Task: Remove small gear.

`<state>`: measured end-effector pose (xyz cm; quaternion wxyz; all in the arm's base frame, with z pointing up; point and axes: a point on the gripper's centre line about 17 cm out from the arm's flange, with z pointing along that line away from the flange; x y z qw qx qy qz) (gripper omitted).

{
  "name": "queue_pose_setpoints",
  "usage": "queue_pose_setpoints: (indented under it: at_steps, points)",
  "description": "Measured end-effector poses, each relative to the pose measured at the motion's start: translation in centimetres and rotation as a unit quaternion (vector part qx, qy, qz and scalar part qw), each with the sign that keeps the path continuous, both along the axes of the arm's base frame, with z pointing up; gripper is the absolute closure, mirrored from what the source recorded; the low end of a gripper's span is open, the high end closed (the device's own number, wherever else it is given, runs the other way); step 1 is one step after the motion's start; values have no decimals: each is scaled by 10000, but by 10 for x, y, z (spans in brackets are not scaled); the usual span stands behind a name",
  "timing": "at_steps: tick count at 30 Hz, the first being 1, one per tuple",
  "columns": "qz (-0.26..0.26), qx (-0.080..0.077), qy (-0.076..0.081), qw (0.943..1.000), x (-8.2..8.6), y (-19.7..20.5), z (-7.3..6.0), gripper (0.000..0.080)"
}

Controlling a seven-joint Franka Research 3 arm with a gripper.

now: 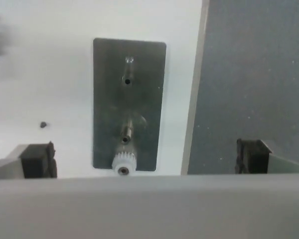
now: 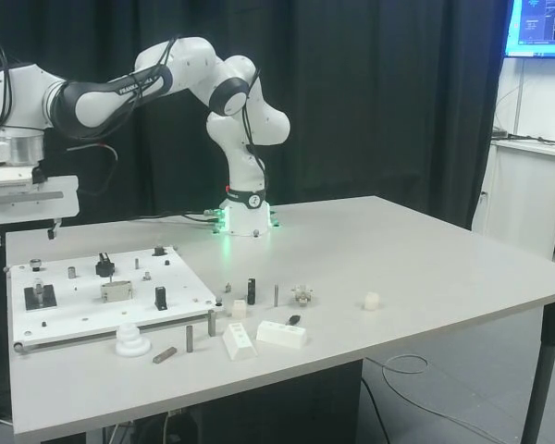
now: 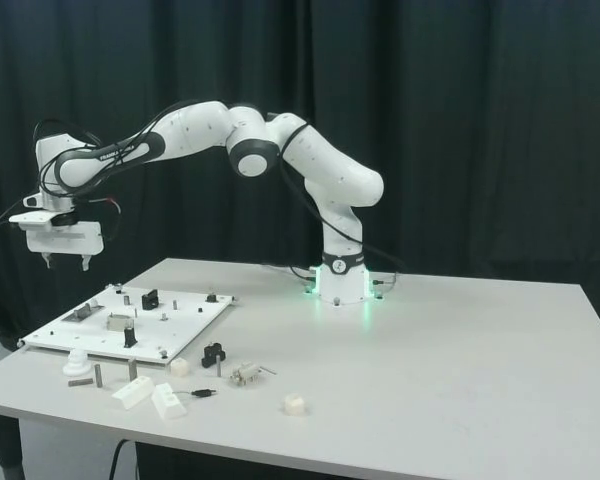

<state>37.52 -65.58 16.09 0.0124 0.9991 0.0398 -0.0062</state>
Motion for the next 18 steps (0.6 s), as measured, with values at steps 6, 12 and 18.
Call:
queue_pose_setpoints:
  at_steps: [6,12,18]
  points:
    - [344,-27,38,9994,-6,-3,-10,0]
    - [497,-68,50,9987,-15,-7,-22,0]
    - [617,-64,79,9980,-24,-7,-34,0]
